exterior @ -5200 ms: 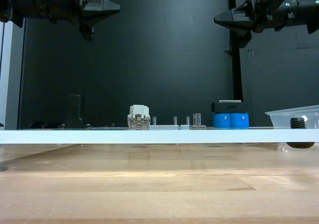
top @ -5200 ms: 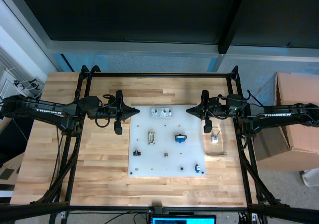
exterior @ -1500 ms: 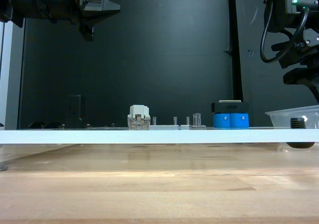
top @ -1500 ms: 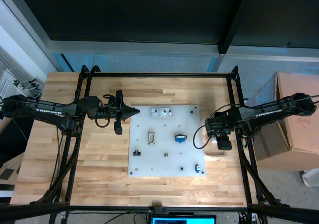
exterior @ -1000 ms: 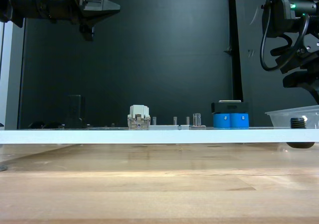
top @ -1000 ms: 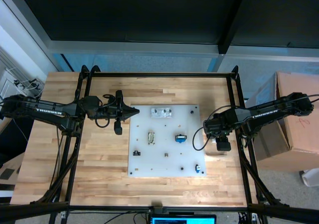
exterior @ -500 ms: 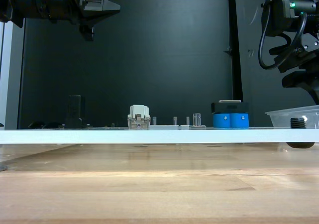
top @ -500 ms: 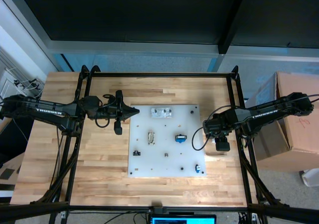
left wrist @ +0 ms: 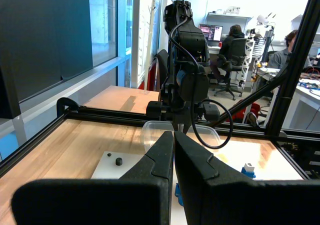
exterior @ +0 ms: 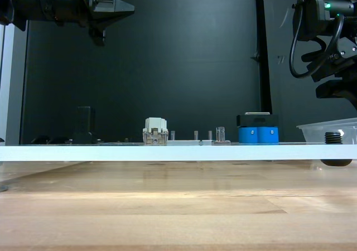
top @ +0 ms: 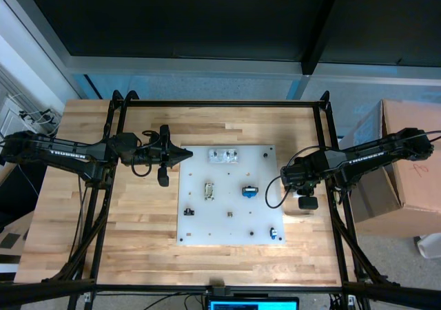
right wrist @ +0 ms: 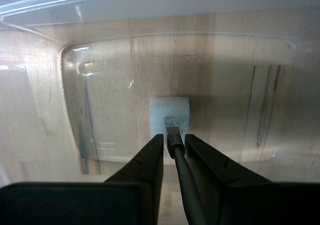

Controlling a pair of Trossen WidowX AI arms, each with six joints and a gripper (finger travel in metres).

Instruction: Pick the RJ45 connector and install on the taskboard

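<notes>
Inside the clear tray [right wrist: 95, 80], at 3 o'clock from the taskboard [top: 207, 227], the RJ45 connector [right wrist: 171, 127] lies free against a white block [right wrist: 170, 107]. Right pincer [right wrist: 173, 139] straddles it, fingers narrowly apart. Left pincer [left wrist: 173, 137] closed, empty, raised at the board's 10 o'clock.

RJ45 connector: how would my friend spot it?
On the table, right of the white board, a clear tray sits under the open right end effector; the shut left end effector hovers over the board's left edge. The RJ45 connector lies free in that tray on white foam, the only part with a black cable.
</notes>
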